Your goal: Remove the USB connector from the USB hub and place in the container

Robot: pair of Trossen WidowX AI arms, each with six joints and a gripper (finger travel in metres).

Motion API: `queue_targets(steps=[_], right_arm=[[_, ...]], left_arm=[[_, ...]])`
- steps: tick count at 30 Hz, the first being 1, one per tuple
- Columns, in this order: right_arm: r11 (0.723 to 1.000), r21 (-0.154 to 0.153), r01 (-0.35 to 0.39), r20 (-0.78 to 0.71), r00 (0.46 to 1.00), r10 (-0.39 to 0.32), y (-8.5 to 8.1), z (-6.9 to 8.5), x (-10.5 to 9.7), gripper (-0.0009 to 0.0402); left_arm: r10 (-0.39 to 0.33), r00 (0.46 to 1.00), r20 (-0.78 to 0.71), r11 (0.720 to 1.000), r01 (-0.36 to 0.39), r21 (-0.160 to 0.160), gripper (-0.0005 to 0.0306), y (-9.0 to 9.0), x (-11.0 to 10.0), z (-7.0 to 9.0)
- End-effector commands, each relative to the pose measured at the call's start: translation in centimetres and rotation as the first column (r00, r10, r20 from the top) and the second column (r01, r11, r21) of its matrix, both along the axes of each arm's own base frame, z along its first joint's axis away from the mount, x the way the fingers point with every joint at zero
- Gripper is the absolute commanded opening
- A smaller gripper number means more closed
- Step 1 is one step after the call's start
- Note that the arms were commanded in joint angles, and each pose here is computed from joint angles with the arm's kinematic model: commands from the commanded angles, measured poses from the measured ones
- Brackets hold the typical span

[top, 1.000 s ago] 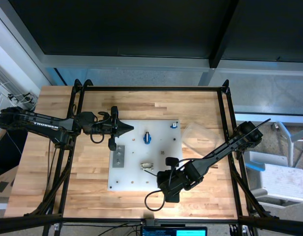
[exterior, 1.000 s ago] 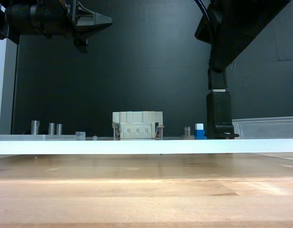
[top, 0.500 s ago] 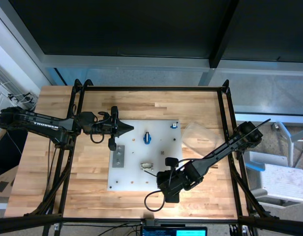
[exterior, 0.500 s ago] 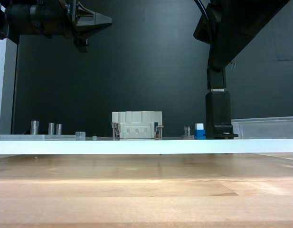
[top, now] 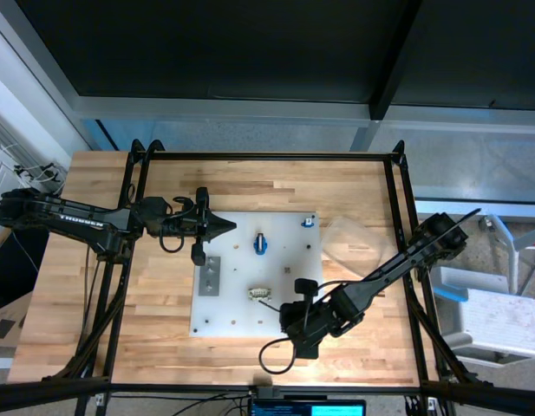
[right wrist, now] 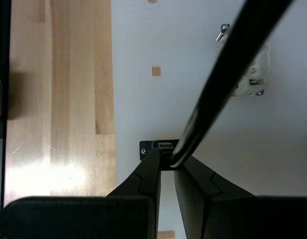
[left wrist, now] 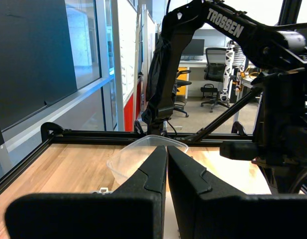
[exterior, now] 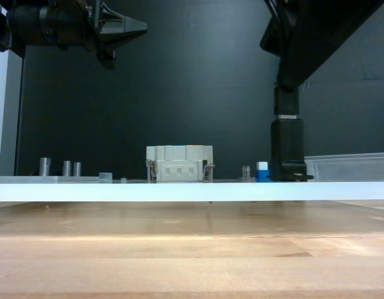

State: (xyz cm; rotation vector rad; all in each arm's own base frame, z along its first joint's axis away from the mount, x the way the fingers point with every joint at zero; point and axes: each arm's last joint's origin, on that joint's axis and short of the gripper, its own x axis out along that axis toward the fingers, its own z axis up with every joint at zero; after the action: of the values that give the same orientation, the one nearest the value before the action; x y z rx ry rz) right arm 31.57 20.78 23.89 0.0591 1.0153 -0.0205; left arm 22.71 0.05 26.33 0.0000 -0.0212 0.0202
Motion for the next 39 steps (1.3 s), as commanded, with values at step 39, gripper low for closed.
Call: queue_targets(steps=[39], right_arm=[[0.999, 0.005, -0.049, -0.029, 0.998, 0.049, -1.1, 1.2, 1.1, 0.0]], left_arm=[[0.0, 1.0, 0.0, 1.0, 0.0, 0.0, 0.0001, 0.0, 0.0, 0.0]])
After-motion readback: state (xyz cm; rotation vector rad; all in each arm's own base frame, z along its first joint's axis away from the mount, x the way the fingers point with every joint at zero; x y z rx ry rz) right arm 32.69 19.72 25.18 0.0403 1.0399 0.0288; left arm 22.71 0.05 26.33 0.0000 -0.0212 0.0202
